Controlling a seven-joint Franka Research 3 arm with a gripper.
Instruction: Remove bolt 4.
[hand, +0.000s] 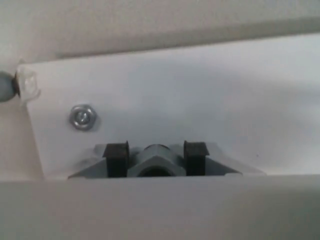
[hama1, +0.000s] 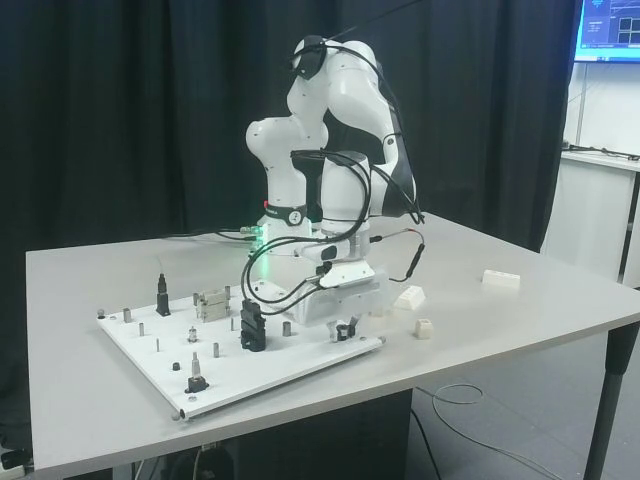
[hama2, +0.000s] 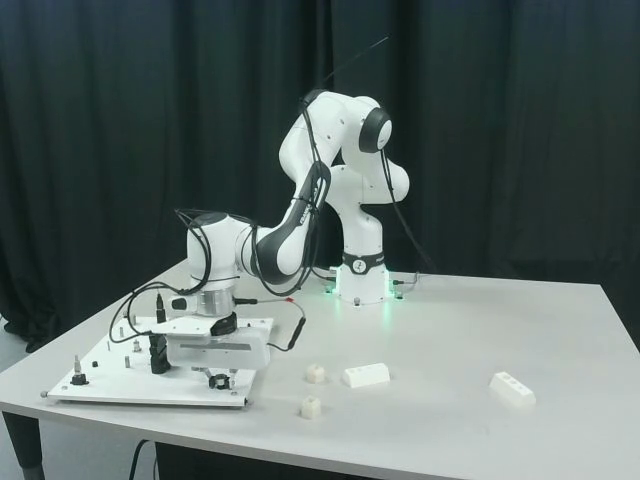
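**A:** Where is the arm?

**B:** The white arm (hama2: 300, 215) bends low over the white board (hama1: 150, 355), which lies on the grey table (hama1: 500, 330) near its front edge. The gripper (hand: 155, 159) hangs over the board's corner farthest from the row of small posts.

**A:** Does it hold anything?

**B:** In the wrist view, two black fingertips (hand: 116, 159) sit against either side of a grey bolt (hand: 156, 160), clamped on it. Only the bolt's top shows; its lower part is cut off by the pale band across the bottom. I cannot read a number on it.

**A:** What else is close by?

**B:** A metal nut (hand: 82, 117) lies on the board just beside the fingers, not touching them. From both room views the bolt itself is hidden under the hand.

**A:** And off the board?

**B:** Several white blocks (hama2: 365, 375) rest on the table, well apart from it.
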